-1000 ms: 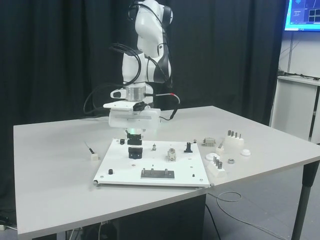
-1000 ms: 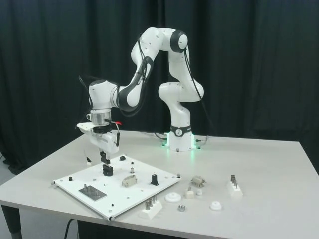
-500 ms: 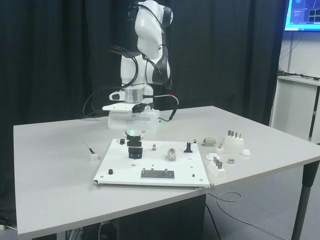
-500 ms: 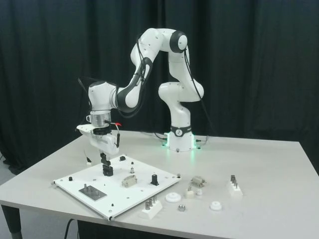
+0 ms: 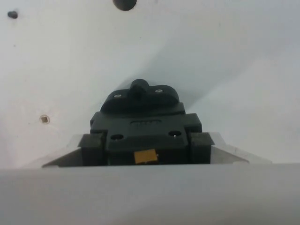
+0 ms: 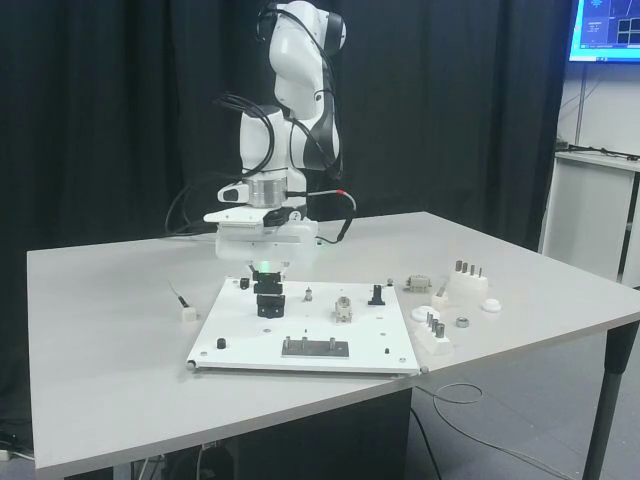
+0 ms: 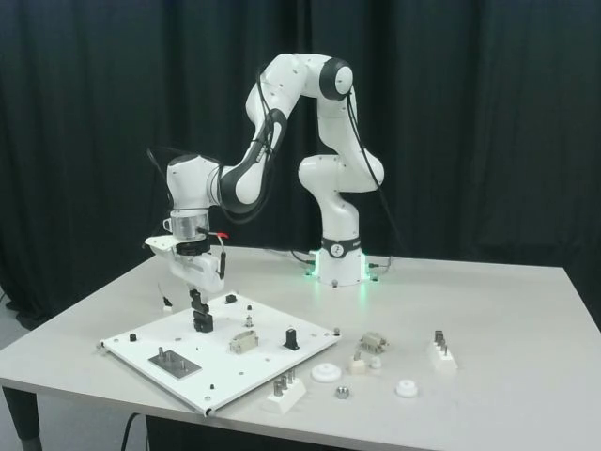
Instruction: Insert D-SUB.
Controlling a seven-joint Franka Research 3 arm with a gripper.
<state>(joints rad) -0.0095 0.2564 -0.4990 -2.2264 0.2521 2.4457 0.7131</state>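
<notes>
A white robot arm reaches down over a white assembly board on a grey table; its gripper is clenched on the black D-SUB connector, one finger pressing each side, likely to keep it square; the connector sits low at the board's far side, directly over a black mating socket; whether it is fully seated cannot be told; loose parts lie beside the board.

My base is bolted on the grey table. White board beside it; small white holders just past the board.
</notes>
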